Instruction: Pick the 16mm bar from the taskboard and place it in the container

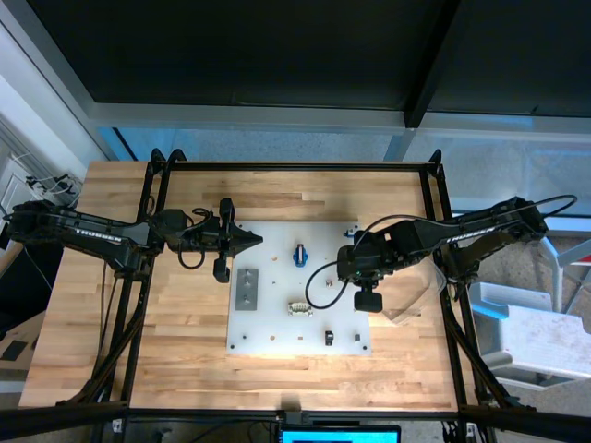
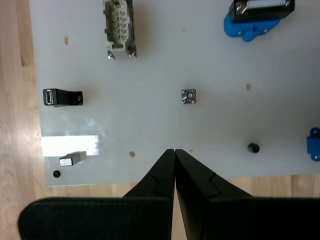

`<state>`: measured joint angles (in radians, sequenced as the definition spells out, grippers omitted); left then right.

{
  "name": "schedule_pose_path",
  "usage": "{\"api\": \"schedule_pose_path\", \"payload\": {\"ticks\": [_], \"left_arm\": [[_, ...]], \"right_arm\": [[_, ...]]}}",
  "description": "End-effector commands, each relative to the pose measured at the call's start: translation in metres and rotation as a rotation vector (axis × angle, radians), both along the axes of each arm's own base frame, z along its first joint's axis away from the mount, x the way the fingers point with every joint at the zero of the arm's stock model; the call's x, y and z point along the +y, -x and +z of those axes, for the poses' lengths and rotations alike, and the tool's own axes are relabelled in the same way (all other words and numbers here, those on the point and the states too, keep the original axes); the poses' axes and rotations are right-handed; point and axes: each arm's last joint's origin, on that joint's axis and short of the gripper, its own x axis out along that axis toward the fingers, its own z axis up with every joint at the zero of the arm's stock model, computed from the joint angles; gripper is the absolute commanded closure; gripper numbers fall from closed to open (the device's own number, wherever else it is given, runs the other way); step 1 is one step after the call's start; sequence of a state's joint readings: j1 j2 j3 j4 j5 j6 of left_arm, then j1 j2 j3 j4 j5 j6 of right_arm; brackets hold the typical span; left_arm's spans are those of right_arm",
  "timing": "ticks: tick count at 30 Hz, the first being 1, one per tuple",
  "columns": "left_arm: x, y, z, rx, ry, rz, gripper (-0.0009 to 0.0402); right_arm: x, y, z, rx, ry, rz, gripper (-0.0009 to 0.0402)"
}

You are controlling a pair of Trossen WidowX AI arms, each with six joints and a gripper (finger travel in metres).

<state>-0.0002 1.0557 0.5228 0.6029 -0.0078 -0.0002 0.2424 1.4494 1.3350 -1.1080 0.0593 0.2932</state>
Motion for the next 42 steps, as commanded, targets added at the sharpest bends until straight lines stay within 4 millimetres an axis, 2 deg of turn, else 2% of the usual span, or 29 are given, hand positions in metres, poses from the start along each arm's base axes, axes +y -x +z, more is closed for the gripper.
{"api": "schedule_pose_path", "payload": {"ticks": [1, 42], "left_arm": [[0.000, 0.000, 0.000, 0.000, 0.000, 0.000, 0.0393], [0.000, 0.000, 0.000, 0.000, 0.000, 0.000, 0.0393]], "right_arm": [[0.008, -0.001, -0.004, 0.015, -0.005, 0.001, 0.0393], [0.099, 0.002, -0.042, 0.102, -0.069, -0.002, 0.0393]]}}
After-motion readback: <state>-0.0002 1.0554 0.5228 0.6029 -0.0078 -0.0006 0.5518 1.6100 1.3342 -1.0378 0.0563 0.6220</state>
